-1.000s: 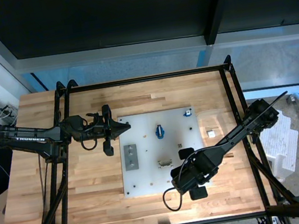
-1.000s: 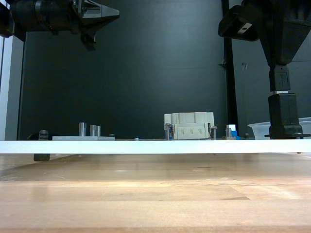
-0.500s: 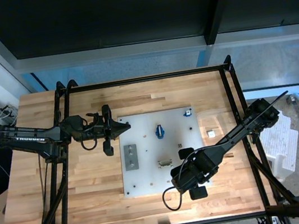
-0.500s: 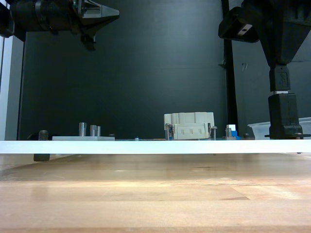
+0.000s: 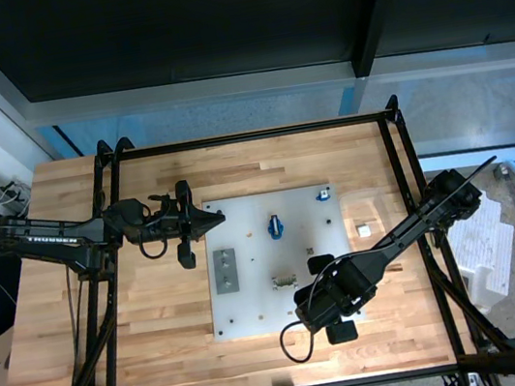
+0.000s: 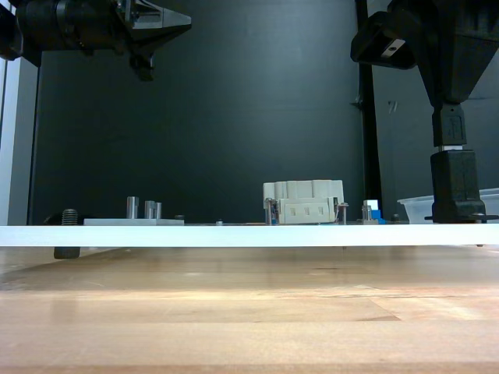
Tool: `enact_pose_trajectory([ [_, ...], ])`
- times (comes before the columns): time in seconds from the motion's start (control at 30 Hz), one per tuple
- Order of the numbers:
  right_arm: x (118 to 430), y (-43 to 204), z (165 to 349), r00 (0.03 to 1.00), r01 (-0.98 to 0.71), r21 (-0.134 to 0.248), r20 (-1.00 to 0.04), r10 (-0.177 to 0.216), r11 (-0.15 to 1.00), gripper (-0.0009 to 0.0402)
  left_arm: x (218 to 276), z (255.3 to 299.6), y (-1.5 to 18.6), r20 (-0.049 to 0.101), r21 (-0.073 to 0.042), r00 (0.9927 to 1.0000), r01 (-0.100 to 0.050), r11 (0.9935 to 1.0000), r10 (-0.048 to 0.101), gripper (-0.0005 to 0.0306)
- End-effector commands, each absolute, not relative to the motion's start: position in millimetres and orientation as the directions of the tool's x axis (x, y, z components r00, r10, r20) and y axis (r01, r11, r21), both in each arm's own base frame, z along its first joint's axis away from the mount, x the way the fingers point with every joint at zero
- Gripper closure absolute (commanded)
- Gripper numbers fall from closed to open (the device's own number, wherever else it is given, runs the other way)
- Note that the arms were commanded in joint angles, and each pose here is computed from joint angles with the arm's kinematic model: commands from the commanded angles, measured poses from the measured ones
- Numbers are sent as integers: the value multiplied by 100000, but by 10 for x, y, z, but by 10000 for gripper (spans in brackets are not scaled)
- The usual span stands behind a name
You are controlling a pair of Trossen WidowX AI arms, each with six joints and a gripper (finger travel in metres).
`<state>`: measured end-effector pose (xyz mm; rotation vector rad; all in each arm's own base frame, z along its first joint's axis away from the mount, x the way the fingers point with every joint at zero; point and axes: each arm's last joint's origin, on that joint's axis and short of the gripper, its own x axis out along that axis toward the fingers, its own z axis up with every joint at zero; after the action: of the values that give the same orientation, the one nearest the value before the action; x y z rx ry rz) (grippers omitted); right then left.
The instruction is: Pick the USB connector and install on taskboard
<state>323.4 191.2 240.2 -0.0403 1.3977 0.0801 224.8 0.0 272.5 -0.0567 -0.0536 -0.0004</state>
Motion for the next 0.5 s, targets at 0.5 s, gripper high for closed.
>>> enact_pose_trajectory([
  [0.5,3186,1886,2526,19700,-7664,3062,-97936,4524,99659,235,2248,2726,1,5433,-5621,99852,191,99842,114,300],
])
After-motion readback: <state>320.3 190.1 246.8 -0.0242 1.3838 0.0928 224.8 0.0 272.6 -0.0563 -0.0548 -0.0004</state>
